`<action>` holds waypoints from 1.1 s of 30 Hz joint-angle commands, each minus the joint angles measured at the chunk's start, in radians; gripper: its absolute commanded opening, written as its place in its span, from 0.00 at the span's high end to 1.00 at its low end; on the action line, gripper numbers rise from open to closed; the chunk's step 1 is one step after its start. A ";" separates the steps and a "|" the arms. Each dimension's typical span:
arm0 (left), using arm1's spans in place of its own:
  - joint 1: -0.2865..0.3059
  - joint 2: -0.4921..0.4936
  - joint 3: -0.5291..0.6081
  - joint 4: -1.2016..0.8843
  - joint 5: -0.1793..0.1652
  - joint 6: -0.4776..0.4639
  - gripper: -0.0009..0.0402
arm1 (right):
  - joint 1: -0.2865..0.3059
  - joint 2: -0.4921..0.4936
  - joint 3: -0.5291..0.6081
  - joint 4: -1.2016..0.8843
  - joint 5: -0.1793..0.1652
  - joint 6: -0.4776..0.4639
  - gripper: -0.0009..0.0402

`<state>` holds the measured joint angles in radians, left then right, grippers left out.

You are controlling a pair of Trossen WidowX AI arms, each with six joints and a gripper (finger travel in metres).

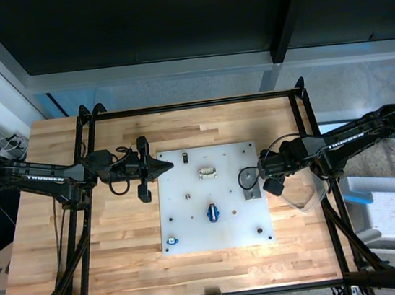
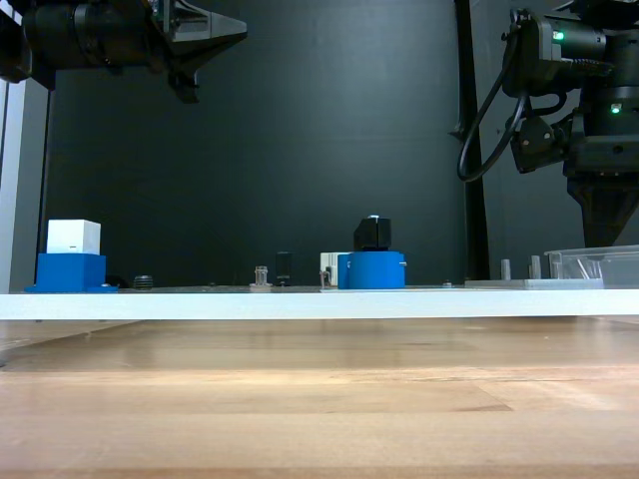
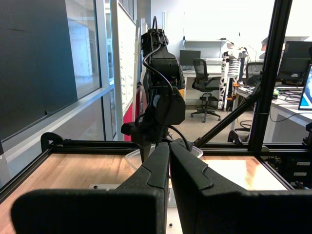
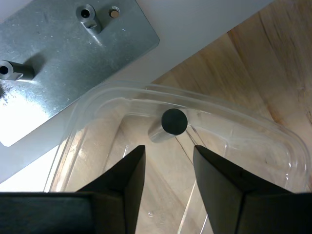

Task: Pick the 16mm cylinder and place it in the container

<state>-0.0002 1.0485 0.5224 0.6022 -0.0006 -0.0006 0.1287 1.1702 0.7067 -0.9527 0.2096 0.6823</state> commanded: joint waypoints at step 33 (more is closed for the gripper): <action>0.000 0.000 0.000 0.000 0.000 0.000 0.98 | 0.015 -0.072 0.109 -0.138 -0.105 -0.005 0.55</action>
<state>-0.0002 1.0485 0.5228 0.6025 -0.0010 -0.0006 0.1432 1.0985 0.8021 -1.0740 0.1040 0.6815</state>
